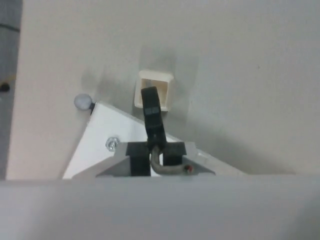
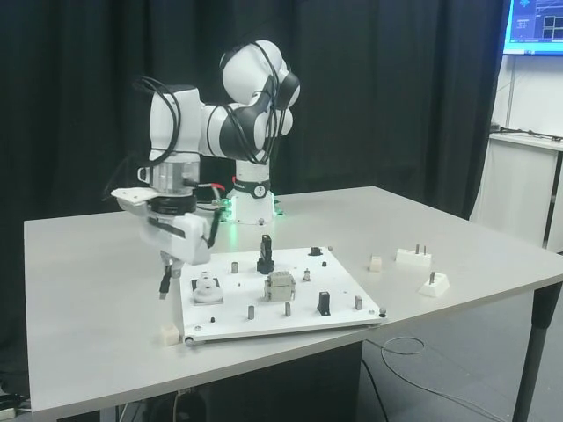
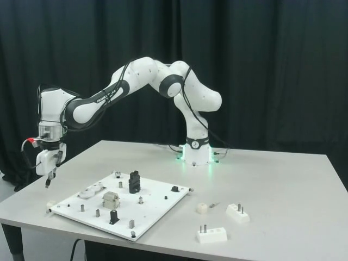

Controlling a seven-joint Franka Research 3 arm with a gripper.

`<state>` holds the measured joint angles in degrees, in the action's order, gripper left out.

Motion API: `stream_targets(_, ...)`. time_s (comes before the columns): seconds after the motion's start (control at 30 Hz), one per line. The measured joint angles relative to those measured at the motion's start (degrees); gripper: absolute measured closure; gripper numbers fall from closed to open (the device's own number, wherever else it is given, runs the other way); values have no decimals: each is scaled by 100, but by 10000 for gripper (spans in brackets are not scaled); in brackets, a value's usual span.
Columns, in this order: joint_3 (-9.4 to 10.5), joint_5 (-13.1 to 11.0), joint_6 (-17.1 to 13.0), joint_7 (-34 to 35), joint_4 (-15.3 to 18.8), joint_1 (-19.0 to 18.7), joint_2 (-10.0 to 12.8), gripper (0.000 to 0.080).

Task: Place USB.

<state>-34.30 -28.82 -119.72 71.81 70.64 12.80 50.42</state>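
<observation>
- The white arm's claw (image 1: 156, 152) is hanging above the near-left part of the grey counter (image 2: 88, 290), its fingers pinched close on a small black USB plug (image 1: 152, 112) that is pointing straight down.
- Directly beneath the plug is sitting a small white square open-topped holder (image 1: 154, 90), just off the near-left corner of the white assembly board (image 2: 281, 303).
- Judging from the wrist view, the plug tip is lining up over the holder's mouth but not yet entering it.
- Risk: the holder appears to be standing loose, so an off-centre descent could be catching its rim and shoving or tipping it.
- Risk: the short grey cable stub (image 1: 165, 167) is curling behind the fingers; the plug might be twisting in the grip on contact.
</observation>
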Motion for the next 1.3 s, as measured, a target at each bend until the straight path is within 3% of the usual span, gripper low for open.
stream_targets(0.17,5,0,18,-918,-4,-16,-40,752)
stream_targets(0.47,-1,41,92,-3291,-67,-71,-71,760)
stream_targets(0.57,-1,161,92,-3943,-109,-83,-71,760)
stream_targets(0.6,-1,211,92,-4163,-125,-87,-71,798)
stream_targets(0.97,14,676,93,-6196,-229,-161,-71,802)
stream_targets(1.3,50,1055,105,-7068,-236,-232,-71,802)
